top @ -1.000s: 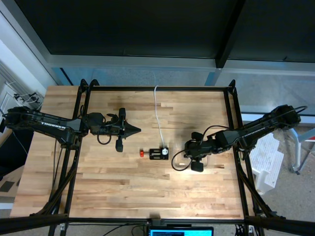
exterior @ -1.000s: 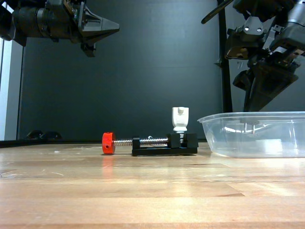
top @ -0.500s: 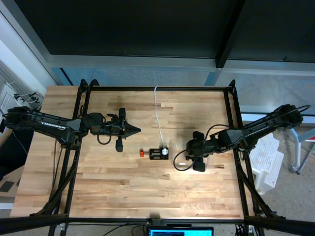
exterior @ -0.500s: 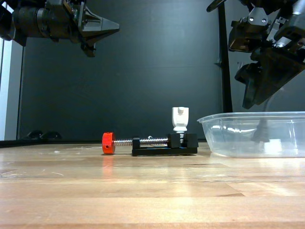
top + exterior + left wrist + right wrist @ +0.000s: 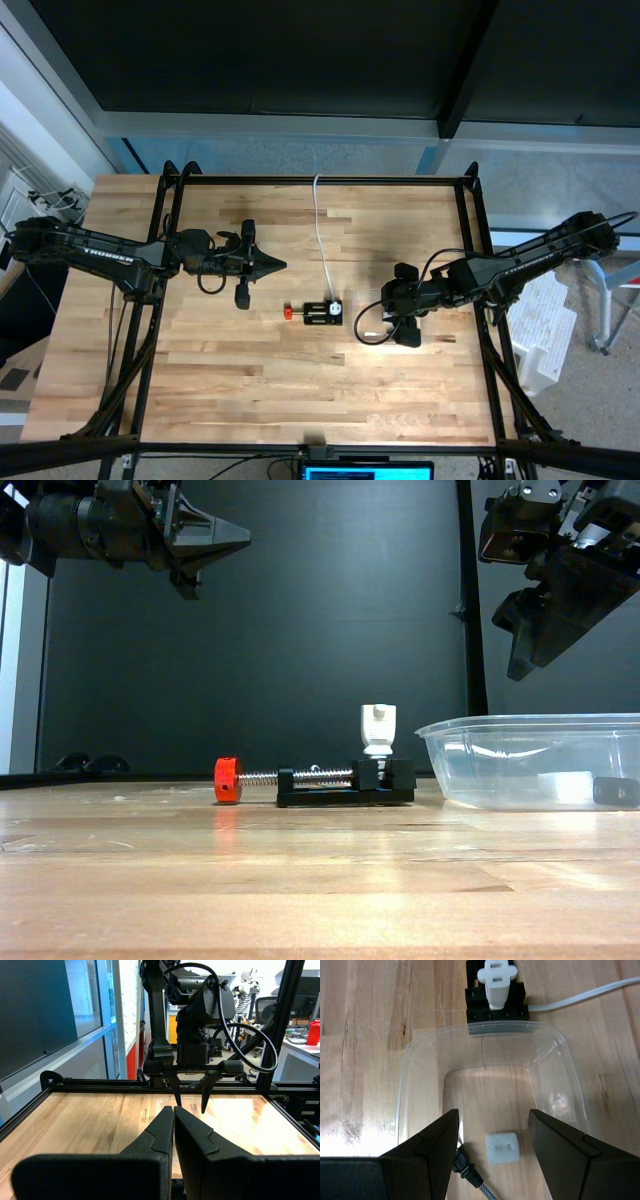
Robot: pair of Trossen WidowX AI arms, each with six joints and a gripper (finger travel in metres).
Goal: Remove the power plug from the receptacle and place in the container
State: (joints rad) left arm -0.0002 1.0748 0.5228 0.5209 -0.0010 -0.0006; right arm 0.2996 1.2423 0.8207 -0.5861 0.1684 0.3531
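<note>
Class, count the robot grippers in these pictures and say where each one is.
2. The left gripper, shut, hangs above the table, left of the receptacle. The right gripper, open, hangs above the container, in which the power plug lies. None appears hidden.

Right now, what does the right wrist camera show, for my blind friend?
The open right gripper hangs over a clear tray with the little black plug lying inside by a white sticker. Beyond stands the white socket in its black vise. The left gripper, not shown here, is shut above the table's left side.
</note>
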